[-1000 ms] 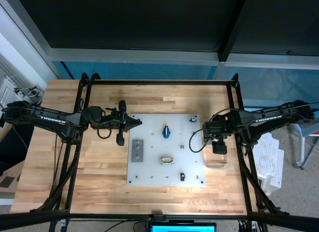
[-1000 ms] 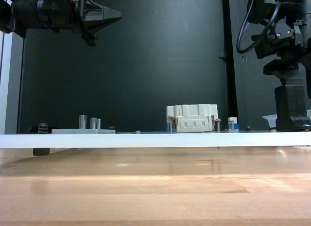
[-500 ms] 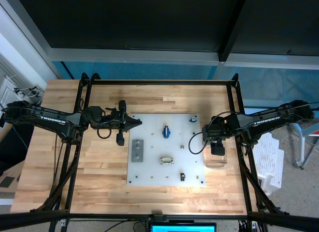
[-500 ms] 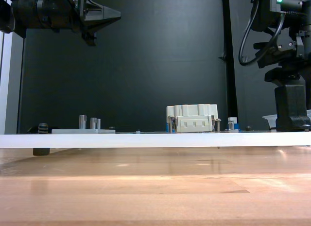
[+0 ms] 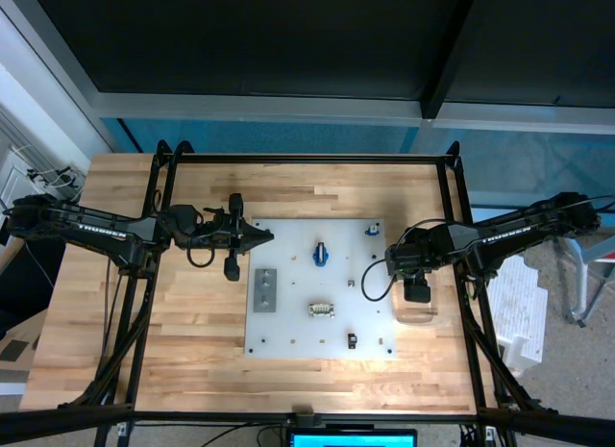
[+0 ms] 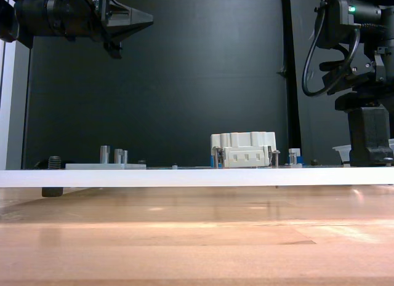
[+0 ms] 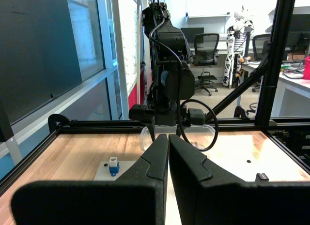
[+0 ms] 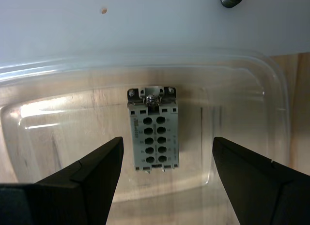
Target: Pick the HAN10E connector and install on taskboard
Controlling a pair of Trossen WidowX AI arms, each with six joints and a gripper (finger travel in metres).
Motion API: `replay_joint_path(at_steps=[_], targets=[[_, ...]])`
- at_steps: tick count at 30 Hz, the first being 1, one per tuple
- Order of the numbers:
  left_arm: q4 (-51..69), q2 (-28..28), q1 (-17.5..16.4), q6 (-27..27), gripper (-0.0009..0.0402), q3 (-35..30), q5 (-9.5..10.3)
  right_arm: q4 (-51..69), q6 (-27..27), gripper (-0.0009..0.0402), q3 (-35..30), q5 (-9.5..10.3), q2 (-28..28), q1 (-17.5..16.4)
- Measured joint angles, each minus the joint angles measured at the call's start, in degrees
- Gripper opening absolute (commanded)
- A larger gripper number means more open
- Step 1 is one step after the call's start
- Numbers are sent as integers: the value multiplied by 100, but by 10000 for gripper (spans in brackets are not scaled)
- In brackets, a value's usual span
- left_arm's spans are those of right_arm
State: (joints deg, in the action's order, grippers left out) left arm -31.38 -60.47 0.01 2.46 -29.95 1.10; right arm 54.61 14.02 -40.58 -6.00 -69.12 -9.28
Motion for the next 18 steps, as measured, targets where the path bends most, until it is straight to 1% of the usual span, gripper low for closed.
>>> replay_joint_path(at_steps=[5,10,18], targets=[[0,0,0,-2,1,2,-2,-61,70,257,61,2,-2,-20],[2,0,0,0,1,0,-2,-350,413,257,249,7,-2,-37],[2,0,0,0,1,2,-2,-656,415,257,516,4,-9,-63]])
